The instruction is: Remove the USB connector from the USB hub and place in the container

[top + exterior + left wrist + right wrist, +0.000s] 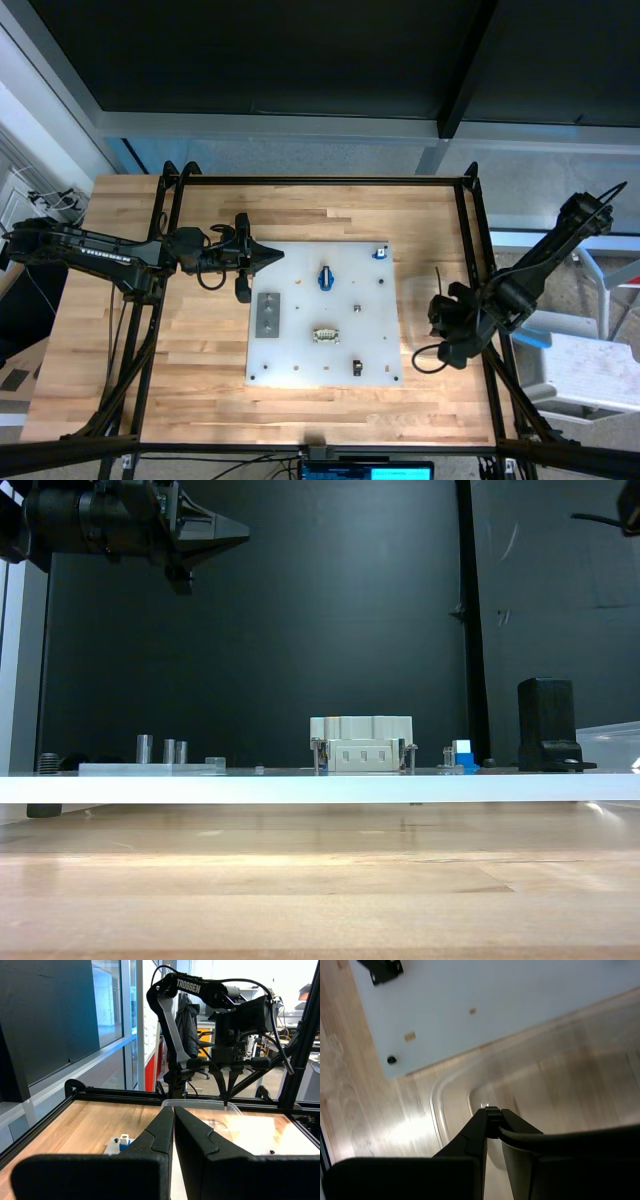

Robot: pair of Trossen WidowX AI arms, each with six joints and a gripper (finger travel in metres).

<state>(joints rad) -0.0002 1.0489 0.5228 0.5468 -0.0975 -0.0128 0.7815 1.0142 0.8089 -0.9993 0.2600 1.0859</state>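
Nearest us is bare tabletop [180, 380], then the white board [300, 352] mid-table.

The hub [357, 367] stands upright by the board's near-right corner. Just behind it, mid-board, we see the beige multi-pin socket [323, 336]. Left of that is the grey plate [268, 312], with small pegs standing on it in the low view.

The clear container [408, 292] sits on the tabletop just off the board's right edge. The right gripper [440, 313] hangs over it, pointing down. In its wrist view the jaws are pinched almost together on the USB connector [492, 1119]. The plug is at the tips and the black cable runs back along one finger. In the high view a thin black line sticks out from this gripper toward the far side. The tips sit inside the container's outline, above its floor. We can't tell whether the plug touches the bottom. So the connector is out of the hub, well apart from it, gripped over the container and not let go.

Further back on the board, the blue knob [326, 277] stands upright mid-board. A small blue part [380, 253] sits at the far-right corner.

The left gripper [277, 256] hovers over the board's far-left corner. The low view shows it well above the board, pointing toward the right arm. Its jaws are closed, fingers meeting, with nothing between them.
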